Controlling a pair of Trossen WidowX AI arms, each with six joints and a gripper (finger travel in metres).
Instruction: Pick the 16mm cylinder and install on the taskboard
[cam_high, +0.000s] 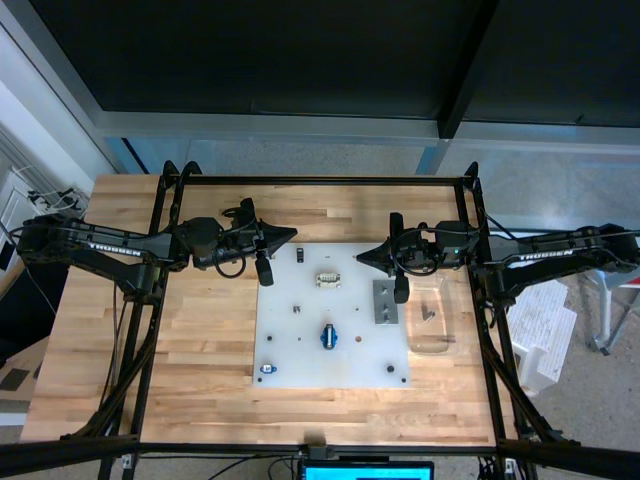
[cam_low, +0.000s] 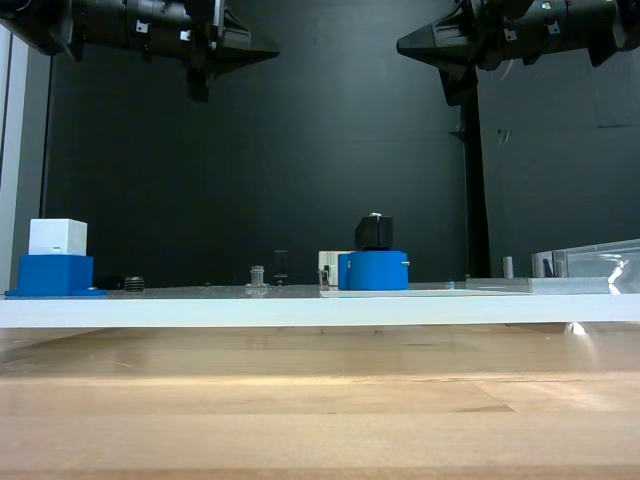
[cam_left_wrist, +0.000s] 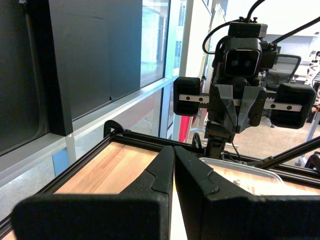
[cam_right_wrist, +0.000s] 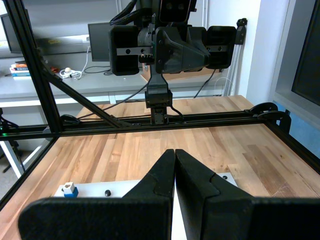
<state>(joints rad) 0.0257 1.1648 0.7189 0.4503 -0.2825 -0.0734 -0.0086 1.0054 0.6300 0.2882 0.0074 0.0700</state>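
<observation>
Nearest, the bare wooden table (cam_high: 200, 390) runs up to the near edge of the taskboard (cam_high: 350, 365), with open room along that side. A small blue-and-white block (cam_high: 267, 368) sits at the board's near-left corner; the blue fitting (cam_high: 328, 336) stands mid-board.

Further on, the grey metal block (cam_high: 385, 300) lies by the board's right edge, and the clear tray (cam_high: 430, 349) sits just beside that edge. A tiny dull-grey piece on the tray floor is, I judge, the 16mm cylinder (cam_high: 427, 313) (probably kept there so it cannot roll off). Beyond, the beige connector (cam_high: 326, 278) sits toward the far edge.

Farthest, both arms hang high over the board's far part, well clear of everything on it. The left gripper (cam_high: 295, 233) points inward above the far-left corner, fingers pressed together on nothing; the right gripper (cam_high: 358, 257) faces it, likewise closed and empty, its wrist near the tray.

Nothing is picked yet; the right arm looks better placed, though the tray's walls call for a descent from above.
</observation>
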